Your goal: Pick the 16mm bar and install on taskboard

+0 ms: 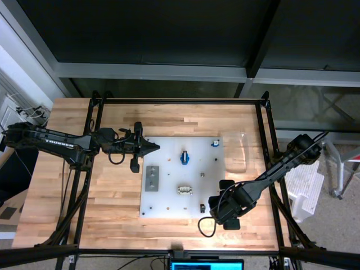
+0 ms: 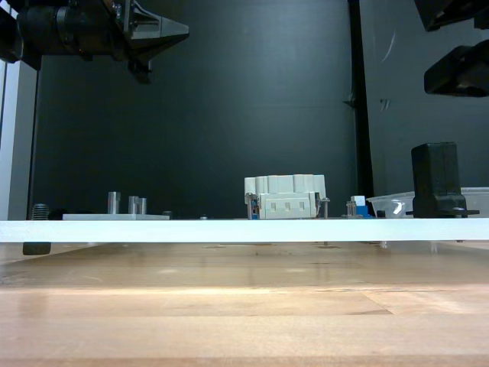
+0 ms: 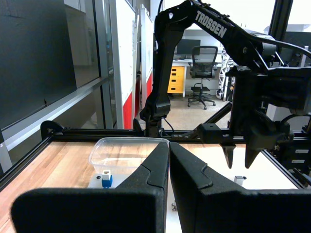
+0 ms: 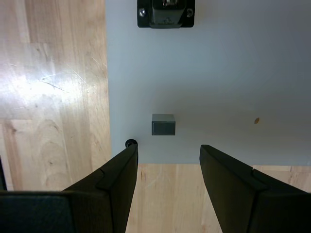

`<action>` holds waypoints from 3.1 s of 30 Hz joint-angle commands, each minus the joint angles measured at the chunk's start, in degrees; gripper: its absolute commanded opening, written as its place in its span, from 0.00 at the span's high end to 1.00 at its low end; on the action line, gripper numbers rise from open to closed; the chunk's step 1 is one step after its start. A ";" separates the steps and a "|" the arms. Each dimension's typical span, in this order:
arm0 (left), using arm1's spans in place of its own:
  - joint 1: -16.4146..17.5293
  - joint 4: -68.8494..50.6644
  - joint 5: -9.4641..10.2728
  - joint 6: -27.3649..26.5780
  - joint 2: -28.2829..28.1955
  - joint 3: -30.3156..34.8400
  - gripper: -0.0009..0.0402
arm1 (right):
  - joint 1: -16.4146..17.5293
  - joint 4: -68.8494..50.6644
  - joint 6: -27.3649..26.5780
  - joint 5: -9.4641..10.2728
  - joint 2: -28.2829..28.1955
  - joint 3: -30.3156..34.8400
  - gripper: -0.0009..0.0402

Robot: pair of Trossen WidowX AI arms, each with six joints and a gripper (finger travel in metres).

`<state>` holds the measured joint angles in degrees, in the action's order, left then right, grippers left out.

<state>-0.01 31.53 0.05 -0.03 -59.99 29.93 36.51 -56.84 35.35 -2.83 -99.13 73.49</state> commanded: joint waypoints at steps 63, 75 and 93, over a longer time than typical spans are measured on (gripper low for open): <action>0.00 0.00 -0.02 0.02 -0.02 0.02 0.98 | -39.65 51.15 -36.30 1.88 38.14 -25.24 0.98; 0.00 0.00 -0.02 0.02 -0.02 0.02 0.98 | -39.65 67.56 -36.30 6.16 40.11 -31.98 0.98; 0.00 0.00 -0.02 0.02 -0.02 0.02 0.98 | -39.65 83.19 -35.80 5.51 40.63 -40.35 0.98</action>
<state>-0.01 31.53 0.05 -0.03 -59.99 29.95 -3.16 26.11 -0.38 2.66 -58.46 33.45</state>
